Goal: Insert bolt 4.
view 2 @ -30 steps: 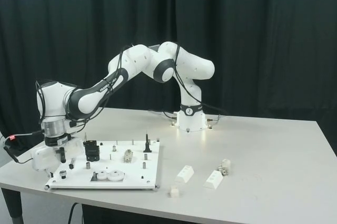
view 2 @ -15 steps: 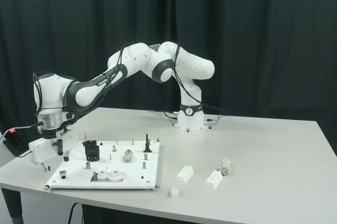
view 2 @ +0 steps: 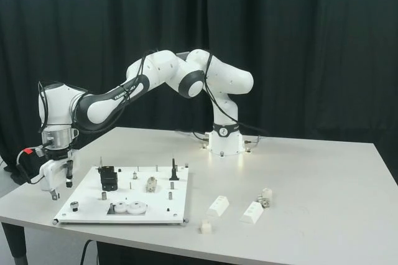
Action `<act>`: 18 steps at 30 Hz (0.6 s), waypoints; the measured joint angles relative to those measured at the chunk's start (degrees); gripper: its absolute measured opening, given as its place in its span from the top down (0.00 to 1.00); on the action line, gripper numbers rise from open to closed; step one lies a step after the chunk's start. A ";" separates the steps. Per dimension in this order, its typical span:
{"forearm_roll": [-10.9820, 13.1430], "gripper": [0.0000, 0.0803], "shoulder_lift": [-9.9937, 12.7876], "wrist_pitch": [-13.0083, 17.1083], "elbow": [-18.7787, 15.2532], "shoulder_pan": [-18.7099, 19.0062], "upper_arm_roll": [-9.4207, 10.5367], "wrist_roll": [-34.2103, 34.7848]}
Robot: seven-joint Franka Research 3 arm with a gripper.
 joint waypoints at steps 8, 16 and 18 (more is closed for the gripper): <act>-0.01 0.00 0.07 0.58 0.00 -0.01 -0.02 -3.93; -0.01 0.00 0.22 1.01 0.00 0.05 -0.01 -5.37; -0.01 0.00 0.23 1.07 0.00 0.06 -0.01 -5.52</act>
